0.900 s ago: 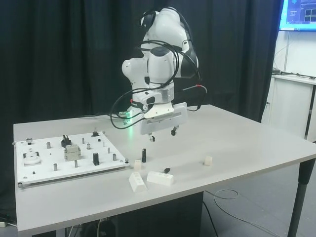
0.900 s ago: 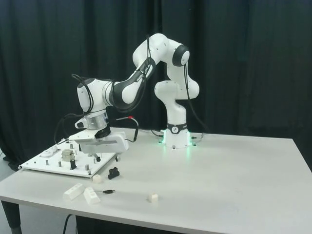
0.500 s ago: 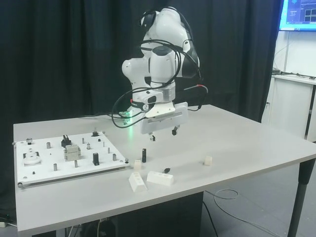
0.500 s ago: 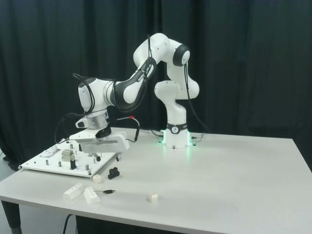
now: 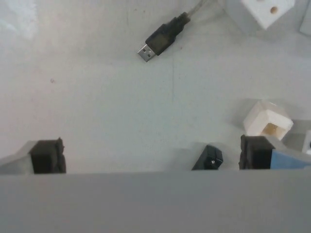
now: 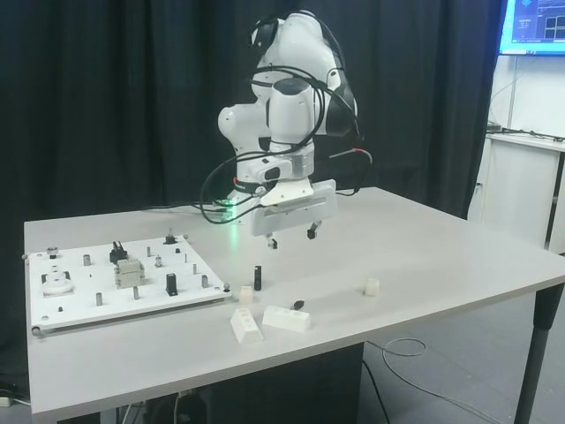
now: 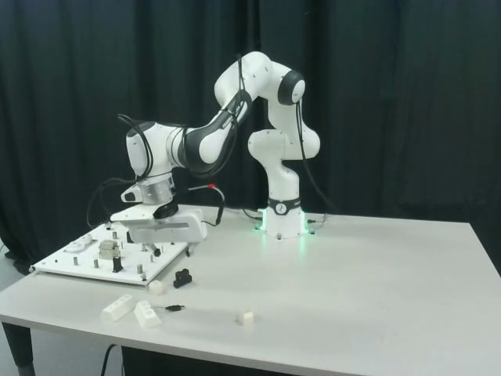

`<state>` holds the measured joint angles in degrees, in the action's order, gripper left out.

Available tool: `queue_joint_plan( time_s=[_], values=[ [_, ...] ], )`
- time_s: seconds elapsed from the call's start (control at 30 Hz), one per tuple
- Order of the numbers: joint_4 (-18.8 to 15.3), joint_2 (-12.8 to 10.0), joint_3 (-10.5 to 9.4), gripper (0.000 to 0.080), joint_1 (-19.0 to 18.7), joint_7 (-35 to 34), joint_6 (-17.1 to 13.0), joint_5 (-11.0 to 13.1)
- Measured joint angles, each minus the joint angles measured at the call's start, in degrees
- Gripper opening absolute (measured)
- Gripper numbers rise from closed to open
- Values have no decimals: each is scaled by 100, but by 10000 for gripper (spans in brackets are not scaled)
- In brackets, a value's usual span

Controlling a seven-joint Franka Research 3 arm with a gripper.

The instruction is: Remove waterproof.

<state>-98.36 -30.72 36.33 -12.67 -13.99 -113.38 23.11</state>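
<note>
Black pads: the two fingertip pads (image 5: 47,156) stand far apart with only bare table showing between them.
Gripper: the gripper (image 6: 291,238) is released and holds nothing; it hangs in the air well above the table, its flat white flange tilted a little.
Black part: a small black part (image 6: 258,277), which looks like the waterproof piece, stands upright on the table, off the board and below the raised fingers. In the wrist view it shows just inside one finger, touching neither pad.
Nearest neighbour: a small white cube (image 6: 245,292) sits just beside the black part, toward the front edge of the table; whether the two touch cannot be told.
USB plug: a black USB plug (image 5: 160,40) on a thin cable lies flat on the table, apart from the black part and close to the white blocks.
White blocks: two longer white blocks (image 6: 246,325) lie side by side near the front edge, one of them angled.
Lone cube: another small white cube (image 6: 372,286) sits alone, well apart from the rest.
Board: a white board (image 6: 53,311) lies flat at the far end of the table from the lone cube, carrying pegs, a grey block and a few black fittings.
Table: the grey table (image 7: 376,282) bears everything.
Arm: the white arm (image 7: 211,141) arches from its base over toward the board side.
Base: a green light (image 7: 261,228) glows at the foot of the arm.
</note>
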Motion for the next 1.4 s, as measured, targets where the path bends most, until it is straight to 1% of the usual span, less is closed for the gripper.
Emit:
queue_joint_plan(
  time_s=[0.2,0.47,0.73,0.9,1.2,1.4],
  values=[
    [0,55,1,800,7,-83,-35,-132],
    [0,106,16,800,39,-94,-131,-180],
    [0,116,29,800,102,-134,-350,-237],
    [4,120,97,800,159,-383,-467,-341],
    [44,212,237,800,416,-733,-495,-569],
    [74,298,331,800,701,-761,-489,-619]
  ],
)
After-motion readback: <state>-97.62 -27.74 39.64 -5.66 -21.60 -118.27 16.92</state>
